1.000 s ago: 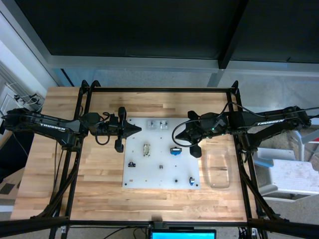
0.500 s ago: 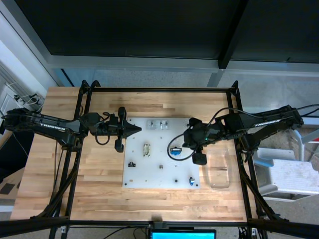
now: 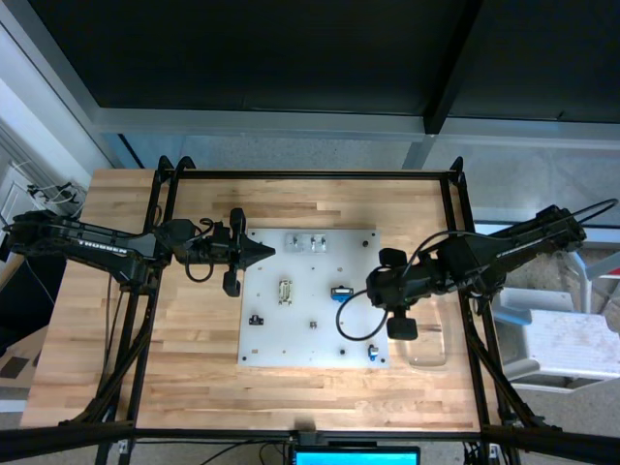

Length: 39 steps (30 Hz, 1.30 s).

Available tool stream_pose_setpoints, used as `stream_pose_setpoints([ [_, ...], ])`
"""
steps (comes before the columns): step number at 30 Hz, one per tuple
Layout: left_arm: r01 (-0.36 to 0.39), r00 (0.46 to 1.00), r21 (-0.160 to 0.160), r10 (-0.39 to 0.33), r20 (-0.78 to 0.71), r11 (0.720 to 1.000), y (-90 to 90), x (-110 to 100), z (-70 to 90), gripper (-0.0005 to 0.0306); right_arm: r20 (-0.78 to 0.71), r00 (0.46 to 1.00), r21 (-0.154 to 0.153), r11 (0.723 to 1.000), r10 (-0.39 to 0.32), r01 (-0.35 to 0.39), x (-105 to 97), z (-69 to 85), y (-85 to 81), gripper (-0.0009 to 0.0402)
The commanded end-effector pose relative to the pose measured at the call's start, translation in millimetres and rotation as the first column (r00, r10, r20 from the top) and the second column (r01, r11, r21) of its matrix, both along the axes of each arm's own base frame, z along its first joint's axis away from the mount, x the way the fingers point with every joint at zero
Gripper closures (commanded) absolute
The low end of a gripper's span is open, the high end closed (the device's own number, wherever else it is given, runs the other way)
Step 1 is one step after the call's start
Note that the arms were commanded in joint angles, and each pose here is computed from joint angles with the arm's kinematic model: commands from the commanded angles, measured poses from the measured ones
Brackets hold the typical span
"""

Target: Remove the rj45 connector and place it in the container

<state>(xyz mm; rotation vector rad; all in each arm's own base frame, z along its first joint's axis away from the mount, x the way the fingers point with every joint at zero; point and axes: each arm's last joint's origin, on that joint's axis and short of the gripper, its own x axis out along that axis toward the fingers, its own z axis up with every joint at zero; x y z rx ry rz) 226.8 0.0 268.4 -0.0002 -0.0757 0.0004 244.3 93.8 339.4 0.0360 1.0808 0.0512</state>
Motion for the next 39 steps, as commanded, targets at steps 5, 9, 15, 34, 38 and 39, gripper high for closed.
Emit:
stream_pose_setpoints([
  [5,0.000,1.000,0.000,0.000,0.000,1.000,0.1,0.1,0.1,0.0300,-0.046,0.999,-0.004,1.000,-0.001,0.001,-4.9,-7.6,19.5,0.0393],
  [9,0.000,1.000,0.000,0.000,0.000,1.000,0.1,0.1,0.1,0.0300,-0.072,0.997,-0.001,1.000,0.010,-0.010,-5.8,-13.3,32.0,0.0393],
  [15,0.000,1.000,0.000,0.000,0.001,1.000,0.0,0.0,0.2,0.0300,-0.133,0.991,-0.013,1.000,0.019,-0.021,-6.6,-25.0,48.2,0.0393],
  [34,0.000,1.000,0.000,0.000,0.000,1.000,0.1,0.1,0.1,0.0300,-0.219,0.976,-0.004,1.000,-0.004,0.003,-4.7,-43.9,69.8,0.0361],
  [38,0.000,1.000,0.000,0.000,0.001,1.000,0.1,0.1,0.1,0.0300,-0.239,0.971,-0.014,1.000,0.000,-0.004,-3.1,-49.2,73.3,0.0315],
  [39,0.000,1.000,0.000,0.000,0.000,1.000,0.0,0.1,0.1,0.0300,-0.246,0.969,-0.020,1.000,-0.001,-0.004,-1.4,-52.2,74.7,0.0304],
])
